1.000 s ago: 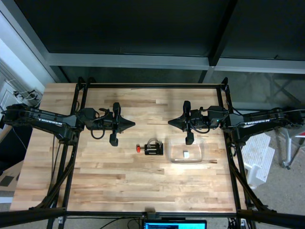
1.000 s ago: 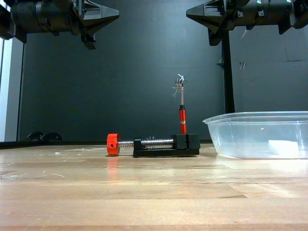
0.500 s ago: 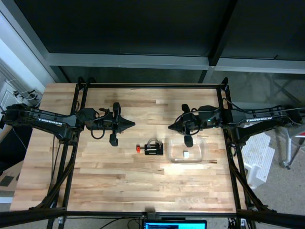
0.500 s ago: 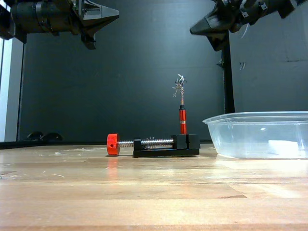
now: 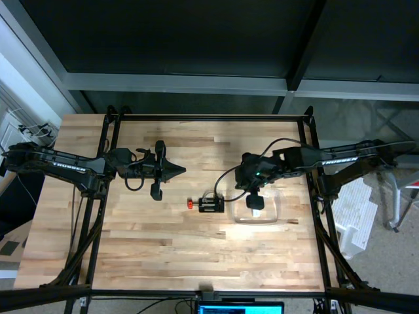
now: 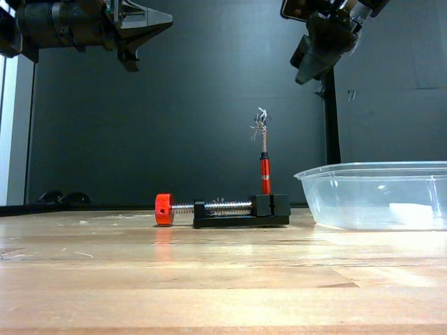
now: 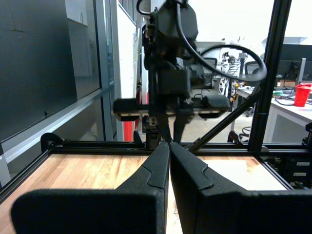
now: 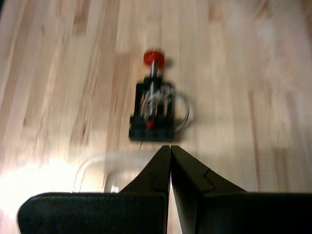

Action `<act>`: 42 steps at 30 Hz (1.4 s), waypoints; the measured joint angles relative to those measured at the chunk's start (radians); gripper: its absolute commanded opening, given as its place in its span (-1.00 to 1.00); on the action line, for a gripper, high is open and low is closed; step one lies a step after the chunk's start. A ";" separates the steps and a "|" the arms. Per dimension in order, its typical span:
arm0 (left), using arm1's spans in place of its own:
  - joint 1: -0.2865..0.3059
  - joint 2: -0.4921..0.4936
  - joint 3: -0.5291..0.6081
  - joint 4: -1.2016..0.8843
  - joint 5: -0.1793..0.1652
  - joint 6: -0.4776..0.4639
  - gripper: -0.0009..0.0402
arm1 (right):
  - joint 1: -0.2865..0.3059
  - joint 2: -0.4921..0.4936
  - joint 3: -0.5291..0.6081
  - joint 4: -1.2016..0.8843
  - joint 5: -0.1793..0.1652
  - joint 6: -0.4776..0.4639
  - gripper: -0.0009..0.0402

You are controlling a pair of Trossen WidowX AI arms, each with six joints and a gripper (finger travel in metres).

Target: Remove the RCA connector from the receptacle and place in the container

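The RCA connector (image 6: 265, 174), a thin red plug with a frayed pale wire on top, stands upright in the receptacle (image 6: 241, 209), a black block (image 5: 211, 204) with a red knob at mid-table. Straight ahead of the gripper in the right wrist view are the receptacle (image 8: 152, 117) and the connector (image 8: 150, 125). The clear container (image 5: 275, 216) (image 6: 377, 195) sits just right of the block. My right gripper (image 5: 239, 181) (image 6: 298, 79) (image 8: 170, 146) hangs high above the container's left edge, tilted down toward the block, shut and empty. My left gripper (image 5: 183, 170) (image 6: 170, 23) (image 7: 169, 144) is raised level at the left, shut.
A small white piece (image 6: 412, 213) lies inside the container. A black frame rail (image 5: 209, 118) runs along the table's far edge, with upright posts (image 6: 330, 118) behind the container. Bare wood spans the table's near half (image 5: 196, 255).
My right arm has reached left and pitched its gripper downward so it now points at the receptacle. The left arm, connector, block and container have not moved.
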 measured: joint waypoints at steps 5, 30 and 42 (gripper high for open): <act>0.000 0.000 0.000 0.000 0.000 0.000 -0.96 | 0.014 0.086 0.076 -0.068 0.000 0.008 -0.96; 0.000 0.000 0.000 0.000 0.000 0.000 -0.96 | 0.064 0.370 0.214 -0.076 0.079 0.079 -0.13; 0.000 0.000 0.000 0.000 0.000 0.000 -0.96 | 0.069 0.444 0.215 -0.020 0.079 0.097 -0.13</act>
